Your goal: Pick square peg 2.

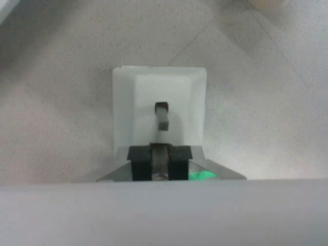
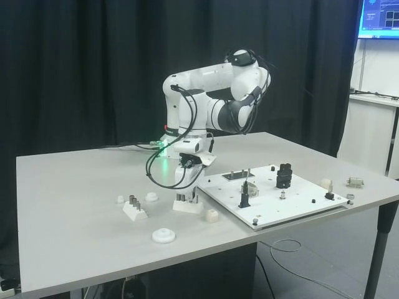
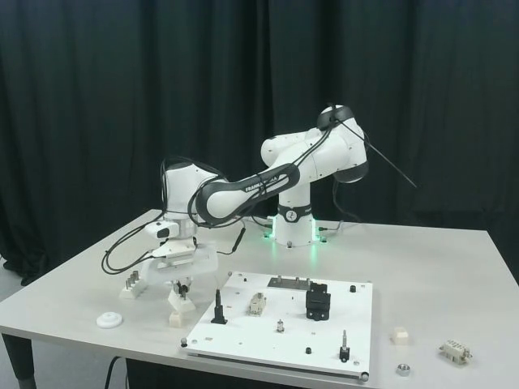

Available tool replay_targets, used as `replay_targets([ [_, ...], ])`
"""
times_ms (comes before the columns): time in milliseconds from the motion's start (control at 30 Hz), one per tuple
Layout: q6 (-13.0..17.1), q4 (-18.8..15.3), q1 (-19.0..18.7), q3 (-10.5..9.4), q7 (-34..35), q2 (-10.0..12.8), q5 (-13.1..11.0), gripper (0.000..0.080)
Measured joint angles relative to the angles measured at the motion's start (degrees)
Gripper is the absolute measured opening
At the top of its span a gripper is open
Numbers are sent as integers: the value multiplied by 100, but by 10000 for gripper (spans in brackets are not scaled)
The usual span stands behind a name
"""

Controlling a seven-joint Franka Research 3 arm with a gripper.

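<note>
End effector (image 1: 159, 163) grips grey peg (image 1: 162, 115) over white holder (image 1: 159, 105).

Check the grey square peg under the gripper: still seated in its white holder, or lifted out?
Seated. In the wrist view the grey square peg stands in the white holder, with the black gripper closed around its near end.

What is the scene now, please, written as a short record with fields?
arm: white, bent low over the grey table
pincer: shut on the peg, directly above the white holder
peg: grey, upright over the white holder
second holder: white, carries pegs, stands beside the first
white board: carries several small black parts
gear: white, flat on the table near its front edge
</note>
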State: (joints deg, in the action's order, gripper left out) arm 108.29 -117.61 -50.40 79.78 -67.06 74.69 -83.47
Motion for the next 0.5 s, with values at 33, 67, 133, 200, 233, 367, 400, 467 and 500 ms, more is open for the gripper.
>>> replay_targets([
  [33,-17,3,-6,21,0,0,11,66],
  [67,-41,6,-14,46,0,0,29,66],
  [133,-93,14,-33,102,0,-1,72,66],
  [200,-149,20,-57,171,13,-1,112,66],
  [233,-192,23,-71,211,28,-1,132,66],
  [367,-332,31,-131,368,115,-3,225,66],
  [400,-362,34,-146,403,142,-4,252,66],
  [467,-422,44,-175,473,199,-6,315,66],
  [500,-443,50,-187,502,221,-7,340,66],
])
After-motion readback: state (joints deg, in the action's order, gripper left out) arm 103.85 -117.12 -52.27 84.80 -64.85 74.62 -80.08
